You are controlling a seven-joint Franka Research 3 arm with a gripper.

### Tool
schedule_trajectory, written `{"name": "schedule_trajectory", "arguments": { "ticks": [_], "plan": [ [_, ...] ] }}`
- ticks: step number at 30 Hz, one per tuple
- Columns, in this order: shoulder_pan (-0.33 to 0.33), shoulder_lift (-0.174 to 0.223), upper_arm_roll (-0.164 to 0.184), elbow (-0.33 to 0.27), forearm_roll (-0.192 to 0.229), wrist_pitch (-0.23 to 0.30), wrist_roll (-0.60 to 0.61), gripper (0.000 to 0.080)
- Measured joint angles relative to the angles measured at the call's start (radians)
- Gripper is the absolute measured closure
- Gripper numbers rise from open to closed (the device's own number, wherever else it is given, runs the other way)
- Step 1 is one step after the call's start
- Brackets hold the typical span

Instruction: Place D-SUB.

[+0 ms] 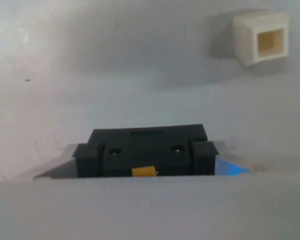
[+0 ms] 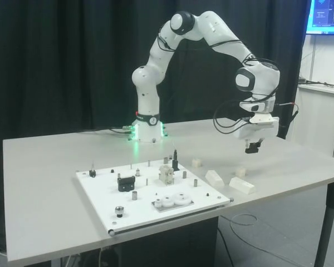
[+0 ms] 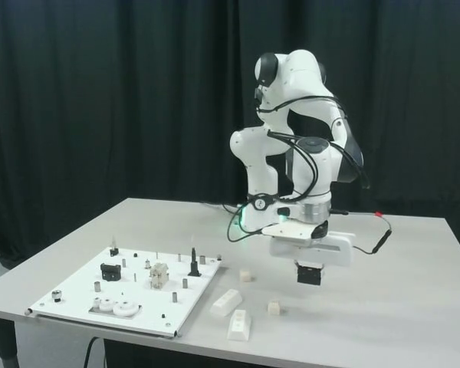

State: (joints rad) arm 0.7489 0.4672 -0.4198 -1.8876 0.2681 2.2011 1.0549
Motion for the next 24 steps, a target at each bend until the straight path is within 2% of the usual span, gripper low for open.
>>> {"name": "schedule_trajectory", "arguments": {
  "ticks": [13, 22, 23, 24],
  "plan": [
    [0.000, 0.000, 0.034, -0.031, 0.000, 0.049, 0.014, 0.0417],
    [0.000, 0.000, 0.043, -0.038, 0.000, 0.057, 0.032, 0.0417],
    [0.000, 0.000, 0.043, -0.038, 0.000, 0.058, 0.032, 0.0161],
    [0.000, 0.000, 0.043, -0.038, 0.000, 0.058, 0.032, 0.0161]
  ]
}}
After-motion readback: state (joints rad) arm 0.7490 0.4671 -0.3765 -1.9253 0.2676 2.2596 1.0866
